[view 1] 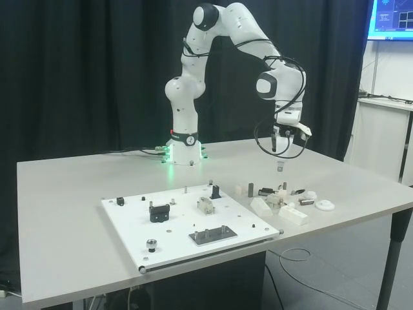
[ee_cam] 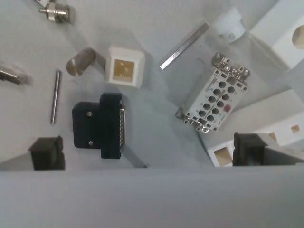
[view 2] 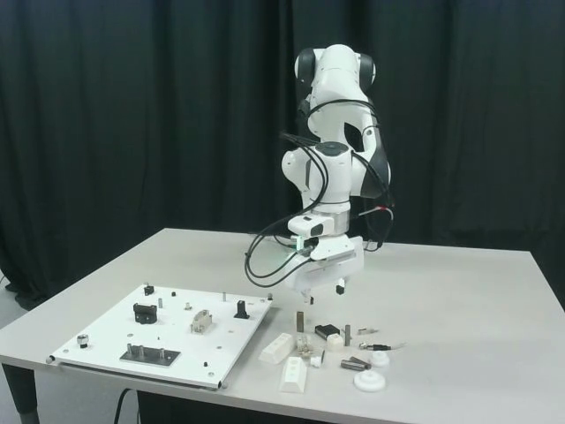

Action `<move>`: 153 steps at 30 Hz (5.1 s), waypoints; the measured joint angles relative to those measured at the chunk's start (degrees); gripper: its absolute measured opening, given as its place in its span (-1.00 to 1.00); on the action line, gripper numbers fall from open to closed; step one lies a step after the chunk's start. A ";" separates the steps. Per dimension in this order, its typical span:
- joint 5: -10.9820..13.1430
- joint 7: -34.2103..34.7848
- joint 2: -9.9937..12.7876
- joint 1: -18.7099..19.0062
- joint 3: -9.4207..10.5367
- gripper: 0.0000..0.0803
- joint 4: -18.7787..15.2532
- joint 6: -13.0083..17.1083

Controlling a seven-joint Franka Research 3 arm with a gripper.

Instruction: Remove round peg 2.

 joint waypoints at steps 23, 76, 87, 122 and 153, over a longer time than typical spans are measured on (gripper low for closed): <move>-0.36 2.19 0.00 0.00 0.00 0.99 0.00 0.01; -0.52 3.94 0.10 -0.36 -0.12 0.99 0.00 1.17; -0.52 3.94 0.33 -0.58 -0.12 0.99 0.00 1.72; -4.18 7.21 0.62 -2.90 -0.28 0.99 0.03 1.96; -18.02 10.17 -0.94 -20.59 3.33 0.99 -2.89 -2.57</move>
